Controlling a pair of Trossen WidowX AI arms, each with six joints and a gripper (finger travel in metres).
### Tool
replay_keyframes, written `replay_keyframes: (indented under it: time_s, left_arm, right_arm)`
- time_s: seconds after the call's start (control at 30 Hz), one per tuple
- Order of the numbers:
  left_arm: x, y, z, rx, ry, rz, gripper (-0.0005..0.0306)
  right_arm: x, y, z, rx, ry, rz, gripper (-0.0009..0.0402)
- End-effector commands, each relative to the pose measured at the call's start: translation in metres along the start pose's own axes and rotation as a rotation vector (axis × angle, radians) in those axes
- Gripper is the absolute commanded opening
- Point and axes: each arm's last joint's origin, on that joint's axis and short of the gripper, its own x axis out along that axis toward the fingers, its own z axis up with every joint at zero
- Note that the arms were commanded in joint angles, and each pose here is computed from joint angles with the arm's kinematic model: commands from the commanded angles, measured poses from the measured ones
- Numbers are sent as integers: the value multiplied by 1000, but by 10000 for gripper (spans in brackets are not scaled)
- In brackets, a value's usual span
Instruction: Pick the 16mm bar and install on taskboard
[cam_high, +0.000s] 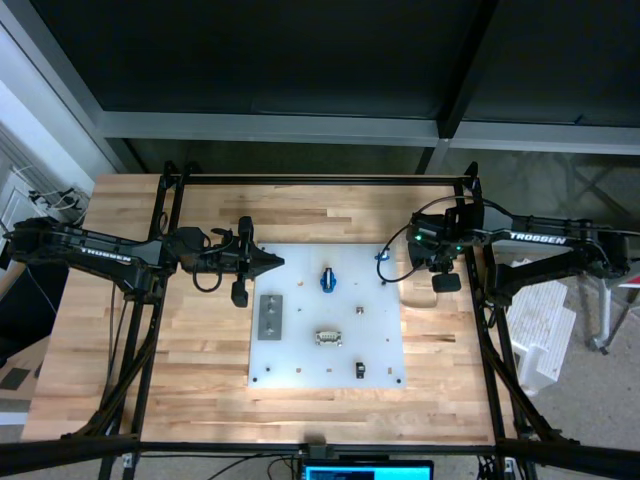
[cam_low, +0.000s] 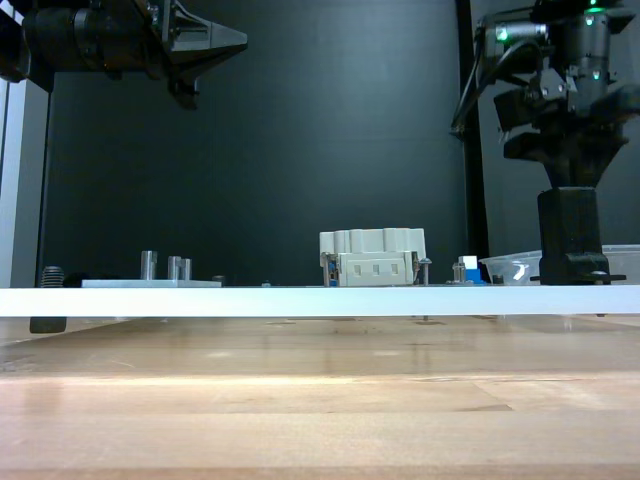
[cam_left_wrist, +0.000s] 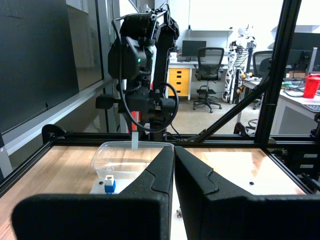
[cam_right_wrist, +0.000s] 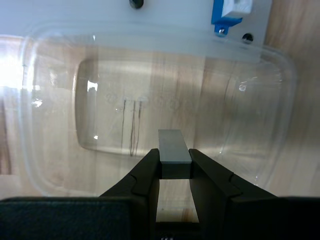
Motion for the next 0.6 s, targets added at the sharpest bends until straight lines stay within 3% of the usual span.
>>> replay_keyframes:
  time_s: [0.03, 0.23, 0.6]
  left_arm:
    - [0, 0, 0, 0, 0, 0, 0]
    - [0, 0, 0, 0, 0, 0, 0]
    - [0, 0, 0, 0, 0, 0, 0]
  right_arm:
    - [-6, 2, 2, 10, -11, 0, 0]
    - [-10, 9, 3, 4, -1, 8, 0]
    - [-11, 36, 11, 134, -9, 28, 0]
